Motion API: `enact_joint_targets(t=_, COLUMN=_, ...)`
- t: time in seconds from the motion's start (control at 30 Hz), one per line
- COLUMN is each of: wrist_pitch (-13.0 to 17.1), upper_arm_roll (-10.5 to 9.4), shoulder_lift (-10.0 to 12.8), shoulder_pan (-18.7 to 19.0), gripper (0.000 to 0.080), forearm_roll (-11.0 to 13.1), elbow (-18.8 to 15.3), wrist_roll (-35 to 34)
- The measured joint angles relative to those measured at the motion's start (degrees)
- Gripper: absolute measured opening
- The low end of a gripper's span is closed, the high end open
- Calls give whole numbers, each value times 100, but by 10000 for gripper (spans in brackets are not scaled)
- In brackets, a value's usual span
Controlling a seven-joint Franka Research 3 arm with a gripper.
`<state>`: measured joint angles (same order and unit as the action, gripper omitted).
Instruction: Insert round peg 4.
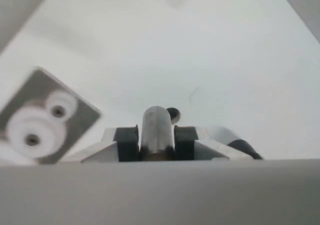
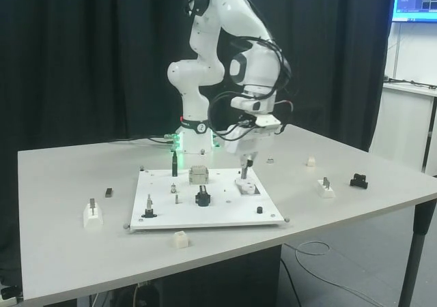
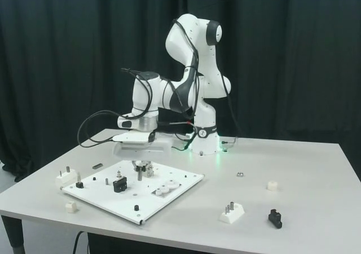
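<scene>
Holding round peg 4 (image 1: 156, 130) upright, gripper (image 1: 156, 144) is clamped on it, hanging just above white board (image 2: 218, 210) w/ a small black hole (image 1: 173, 115) beside the tip. Risk: slight offset or tilt at descent, so peg catches the rim and jams.

1. This is a robotics lab or test cell, not a home or shop.
2. Black curtains (image 3: 293, 56) close off the whole far side.
3. A white arm (image 3: 192, 84) is bolted on a grey table (image 2: 61, 184).
4. A white board (image 2: 205, 208) of test fixtures lies on the table.
5. A monitor (image 2: 415, 0) glows at far right.
</scene>
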<state>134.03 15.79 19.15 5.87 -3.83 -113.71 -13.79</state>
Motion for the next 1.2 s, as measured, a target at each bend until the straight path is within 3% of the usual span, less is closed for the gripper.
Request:
enact_joint_targets(t=0.43, wrist_pitch=531, upper_arm_roll=0, shoulder_lift=50, shoulder_pan=-245, gripper=146, forearm_roll=286, elbow=-348, wrist_roll=443)
enact_joint_targets(t=1.2, wrist_pitch=938, upper_arm_roll=0, shoulder_lift=313, shoulder_pan=-422, gripper=146, forearm_roll=699, elbow=-515, wrist_roll=733)
